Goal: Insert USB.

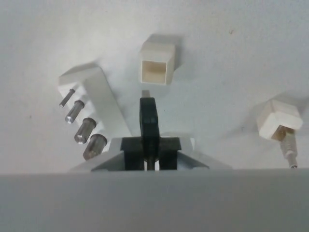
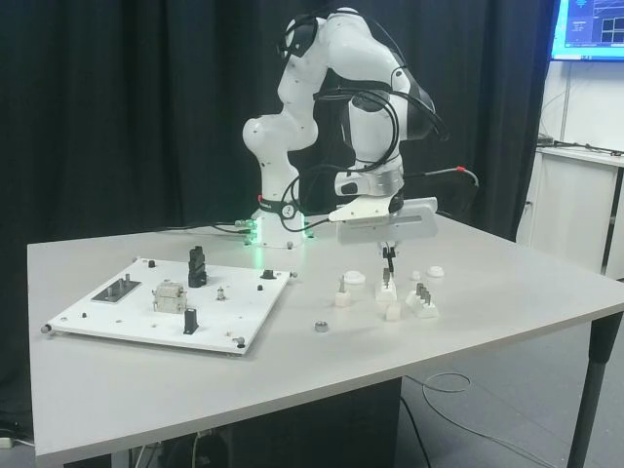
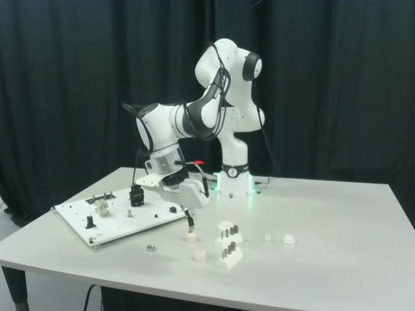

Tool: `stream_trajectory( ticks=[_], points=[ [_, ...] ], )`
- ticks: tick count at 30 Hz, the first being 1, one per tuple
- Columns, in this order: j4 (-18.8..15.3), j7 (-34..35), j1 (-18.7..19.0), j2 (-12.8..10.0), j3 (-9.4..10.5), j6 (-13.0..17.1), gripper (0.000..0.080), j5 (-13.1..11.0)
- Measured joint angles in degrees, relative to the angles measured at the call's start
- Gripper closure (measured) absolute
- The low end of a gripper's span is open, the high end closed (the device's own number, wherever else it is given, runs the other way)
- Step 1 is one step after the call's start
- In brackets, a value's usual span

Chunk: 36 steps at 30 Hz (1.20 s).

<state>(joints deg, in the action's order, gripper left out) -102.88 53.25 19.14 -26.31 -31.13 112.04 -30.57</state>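
Two room views face arm (image 2: 336, 107) oppositely; wrist view close, downward.

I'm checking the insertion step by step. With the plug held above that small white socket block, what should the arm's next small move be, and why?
Probably a slow, straight descent. In the wrist view the black USB plug, held in the gripper, has its metal tip in line with the open mouth of the white socket block, but a gap separates them. The second room view shows the plug just above the block.

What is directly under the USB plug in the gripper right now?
Under the black USB plug, held by the gripper, there is bare grey table. The white socket block sits just ahead, its opening facing the plug; its inside is too shadowed to read.
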Motion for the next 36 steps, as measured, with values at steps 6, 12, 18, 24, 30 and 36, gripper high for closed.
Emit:
stream_trajectory(
  ticks=[6,12,18,24,30,36],
  points=[
    [0.0,0.0,0.0,0.0,-0.05,0.0,0.0742,0.5],
    [0.0,0.0,0.0,0.0,-0.15,0.0,0.0742,0.8],
    [0.0,0.0,0.0,0.0,-0.41,0.1,0.0742,1.4],
    [0.0,1.4,0.0,0.0,-1.28,0.2,0.0742,2.6],
    [0.0,5.7,-0.1,0.0,-3.06,0.2,0.0742,3.9],
    [0.0,7.5,-0.2,0.0,-5.41,0.2,0.0742,5.1]
  ],
)
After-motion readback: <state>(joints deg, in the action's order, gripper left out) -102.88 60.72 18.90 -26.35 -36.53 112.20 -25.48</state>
